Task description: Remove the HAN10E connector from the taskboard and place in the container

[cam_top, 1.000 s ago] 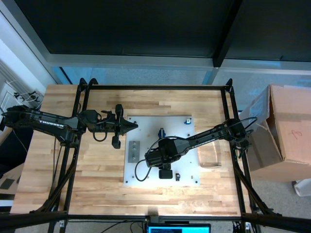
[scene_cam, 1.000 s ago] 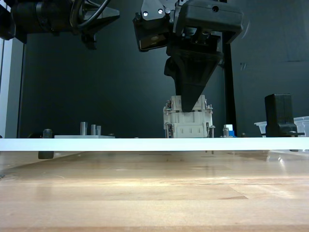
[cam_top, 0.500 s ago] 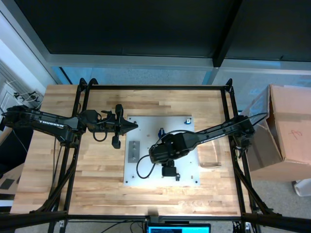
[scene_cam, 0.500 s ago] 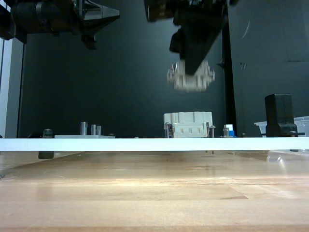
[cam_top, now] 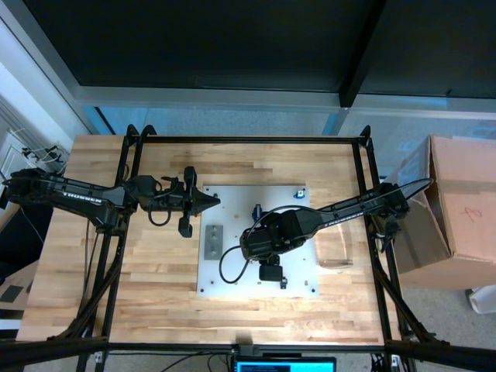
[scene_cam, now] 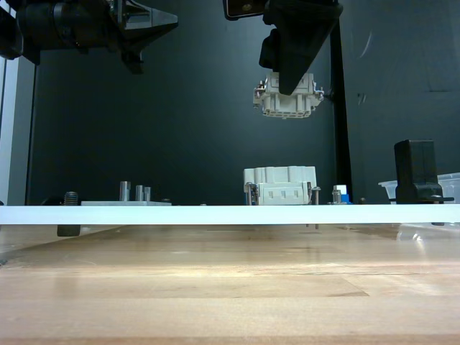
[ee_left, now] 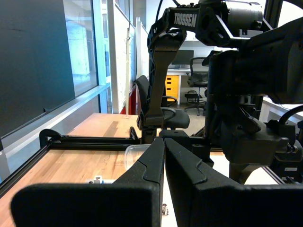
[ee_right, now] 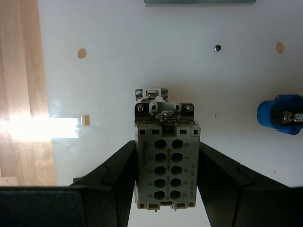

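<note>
Right pincer (scene_cam: 293, 70): clamped on the HAN10E connector (scene_cam: 286, 103), gripping its two long sides, pin face turned downward. Connector held level in the air, fully clear of its seat, directly above the grey base housing (scene_cam: 280, 185) on the white taskboard (cam_top: 232, 280).
Left pincer (ee_left: 164, 163): fingers pressed together, holding nothing, raised high above the bench (cam_top: 155, 267) by the taskboard's far-left edge.
Container (cam_top: 350, 242): clear tub on the bench just right of the taskboard, well apart from the connector.
Blue fitting (ee_right: 279, 115): mounted on the taskboard near the housing.
</note>
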Available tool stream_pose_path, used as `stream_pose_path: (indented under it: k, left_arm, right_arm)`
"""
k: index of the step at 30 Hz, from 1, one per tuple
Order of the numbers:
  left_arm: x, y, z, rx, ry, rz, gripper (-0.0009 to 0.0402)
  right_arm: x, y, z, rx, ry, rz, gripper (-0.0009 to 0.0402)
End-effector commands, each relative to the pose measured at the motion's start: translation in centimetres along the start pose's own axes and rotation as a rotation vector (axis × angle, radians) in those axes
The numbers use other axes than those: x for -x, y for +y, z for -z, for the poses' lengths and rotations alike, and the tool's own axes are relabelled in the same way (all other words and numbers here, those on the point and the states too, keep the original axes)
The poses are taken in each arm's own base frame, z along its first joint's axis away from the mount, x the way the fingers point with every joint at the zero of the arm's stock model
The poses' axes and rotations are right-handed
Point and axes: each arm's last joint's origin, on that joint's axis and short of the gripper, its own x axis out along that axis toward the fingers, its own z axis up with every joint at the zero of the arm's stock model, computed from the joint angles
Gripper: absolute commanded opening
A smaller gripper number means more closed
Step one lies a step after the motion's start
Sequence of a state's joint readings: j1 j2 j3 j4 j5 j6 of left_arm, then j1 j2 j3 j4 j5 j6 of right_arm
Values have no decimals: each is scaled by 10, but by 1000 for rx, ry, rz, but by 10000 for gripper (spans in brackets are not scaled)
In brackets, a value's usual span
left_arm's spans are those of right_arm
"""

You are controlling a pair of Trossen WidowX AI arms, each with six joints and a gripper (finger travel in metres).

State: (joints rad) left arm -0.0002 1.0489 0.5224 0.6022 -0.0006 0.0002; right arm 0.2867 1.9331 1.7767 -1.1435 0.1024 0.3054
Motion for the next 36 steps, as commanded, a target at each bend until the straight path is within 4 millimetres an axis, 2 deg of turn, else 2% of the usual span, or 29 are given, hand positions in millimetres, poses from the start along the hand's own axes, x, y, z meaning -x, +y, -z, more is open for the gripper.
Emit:
stream_pose_path:
  k: [1, 7, 14, 22, 36]
  left_arm:
    - [0, 0, 0, 0, 0, 0, 0]
    - [0, 0, 0, 0, -1, 0, 0]
    - [0, 0, 0, 0, -1, 0, 0]
    - [0, 0, 0, 0, 0, 0, 0]
    - [0, 0, 0, 0, -1, 0, 0]
  right_arm:
    - [6, 5, 4, 3, -9, -7, 14]
    - [22, 13, 17, -32, -9, -17, 14]
    - [34, 24, 45, -67, 25, -19, 13]
    - [35, 32, 81, -116, 56, -14, 13]
    - [31, 53, 146, -70, 95, -21, 13]
